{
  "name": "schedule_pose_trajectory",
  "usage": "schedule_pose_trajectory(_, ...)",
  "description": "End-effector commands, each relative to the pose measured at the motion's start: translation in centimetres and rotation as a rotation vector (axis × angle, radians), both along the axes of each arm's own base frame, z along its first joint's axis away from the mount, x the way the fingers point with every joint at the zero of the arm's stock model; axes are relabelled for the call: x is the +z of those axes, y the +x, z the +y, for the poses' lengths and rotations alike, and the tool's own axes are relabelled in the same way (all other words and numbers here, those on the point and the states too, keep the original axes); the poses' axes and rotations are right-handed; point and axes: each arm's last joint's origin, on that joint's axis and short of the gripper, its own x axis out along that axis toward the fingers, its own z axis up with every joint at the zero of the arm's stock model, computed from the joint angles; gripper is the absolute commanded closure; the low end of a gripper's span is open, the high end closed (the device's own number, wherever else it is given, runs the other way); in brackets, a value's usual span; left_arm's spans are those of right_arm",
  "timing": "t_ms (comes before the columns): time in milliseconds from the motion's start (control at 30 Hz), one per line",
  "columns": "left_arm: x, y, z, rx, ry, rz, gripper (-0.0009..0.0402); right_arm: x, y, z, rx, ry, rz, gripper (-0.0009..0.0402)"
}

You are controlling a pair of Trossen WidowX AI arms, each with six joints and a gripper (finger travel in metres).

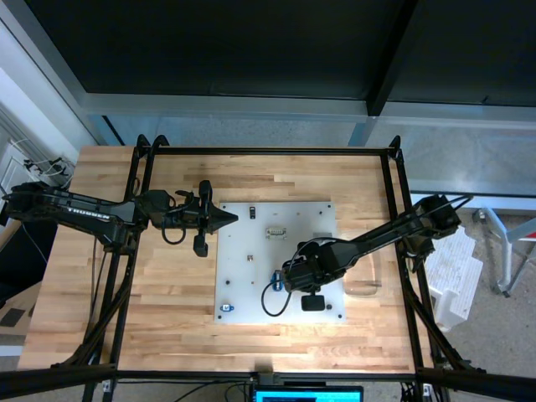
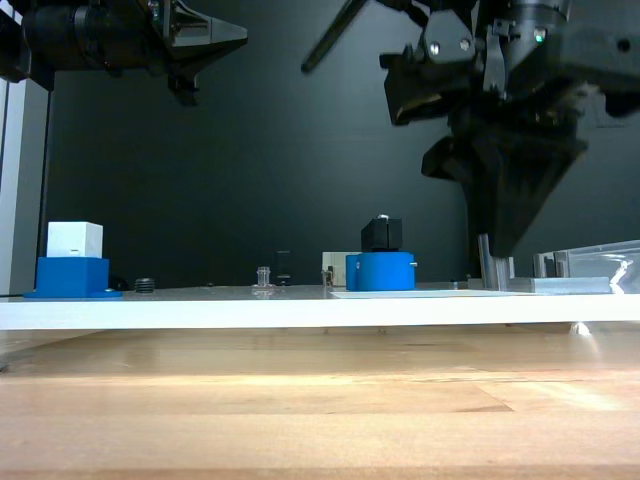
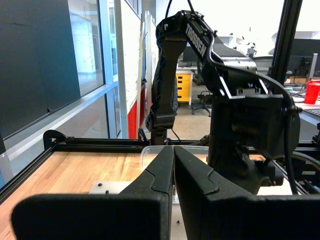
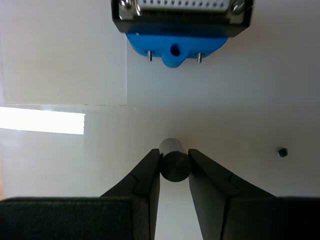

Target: Remove the 16mm cylinder and place in the container

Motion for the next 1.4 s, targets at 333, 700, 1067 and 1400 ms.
schedule_pose_trajectory(333, 0.0, 0.0, 0.0, 0.000, 0.000, 0.000, 0.0393, 5.0, -1.1, -0.5, 0.001, 0.029, -0.086, 0.0389)
schedule_pose_trajectory(700, 0.0, 0.0, 0.0, 0.000, 0.000, 0.000, 0.0393, 5.9, -2.0, -0.8, 0.000, 0.029, -0.083, 0.0389)
schedule_pose_trajectory(1067, 0.0, 0.0, 0.0, 0.000, 0.000, 0.000, 0.0393, 6.7, -6.1, -1.2, 0.005, 0.043, -0.091, 0.0389)
schedule_pose_trajectory(1400, 0.0, 0.0, 0.0, 0.000, 0.000, 0.000, 0.0393, 6.0, -10.9, -2.1, -0.028, 0.052, -0.057, 0.0389)
